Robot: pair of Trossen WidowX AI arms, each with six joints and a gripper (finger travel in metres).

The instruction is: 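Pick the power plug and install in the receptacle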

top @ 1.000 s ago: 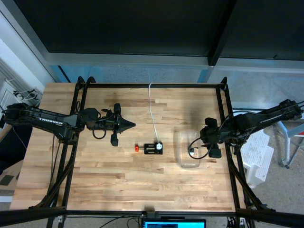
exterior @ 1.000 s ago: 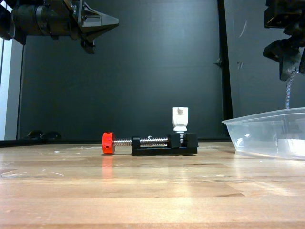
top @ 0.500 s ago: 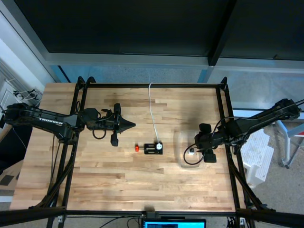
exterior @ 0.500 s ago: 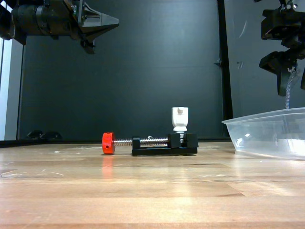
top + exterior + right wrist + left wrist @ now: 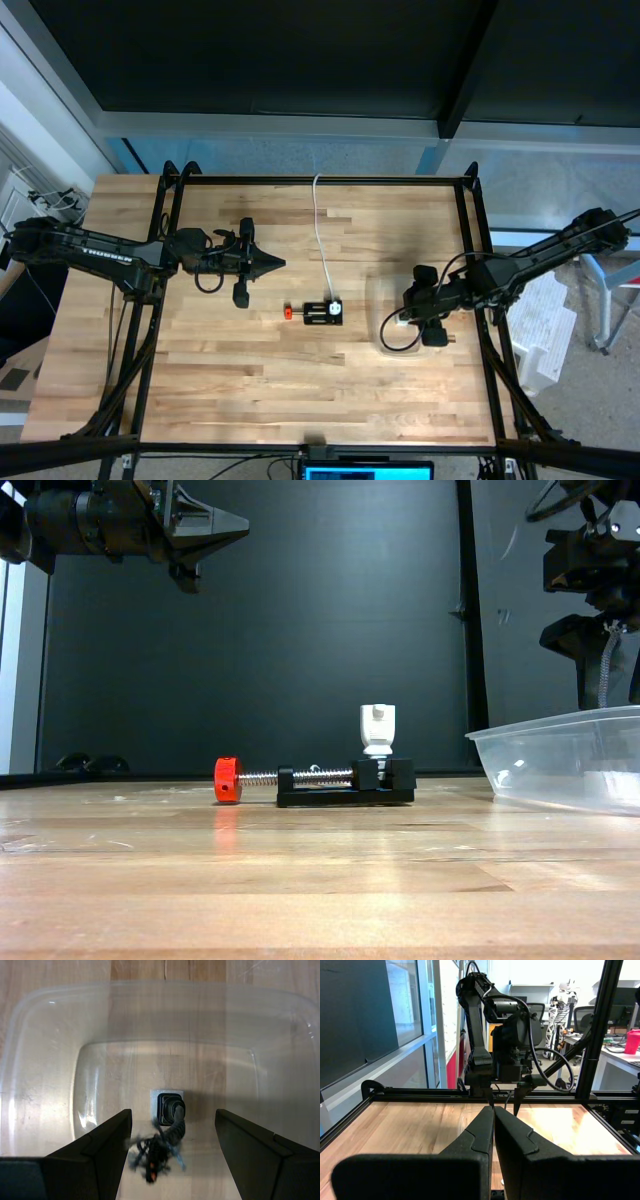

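Spanning most of the high view, the wooden table (image 5: 250, 380) carries a black frame around its edges.

The left gripper (image 5: 275, 264) hangs well above the wood at the centre left of the high view and at the upper left of the low view (image 5: 235, 522). Its fingers are pressed together into a point with nothing between them (its own camera shows the two pads meeting edge to edge (image 5: 493, 1110)).

The right gripper (image 5: 405, 318) points down over the clear plastic tray (image 5: 385, 345) at the centre right of the high view. In the low view it sits at the right edge (image 5: 612, 680), just above the tray's rim (image 5: 540, 760). Its fingers (image 5: 107, 1145) are spread wide and grasp nothing.

A long white cable (image 5: 320, 230) runs from the table's far edge down to the middle. There it ends at the black vise (image 5: 320, 313), which lies flat on the wood, left of the tray and apart from it. The white receptacle (image 5: 377, 727) stands upright in the vise's jaws, rising above them. The orange-red knob (image 5: 228, 780) sticks out at the vise's left end.

The power plug (image 5: 170, 1107) lies on the tray's floor, between the spread fingers and touching neither. A short braided lead with loose wire ends trails from it.
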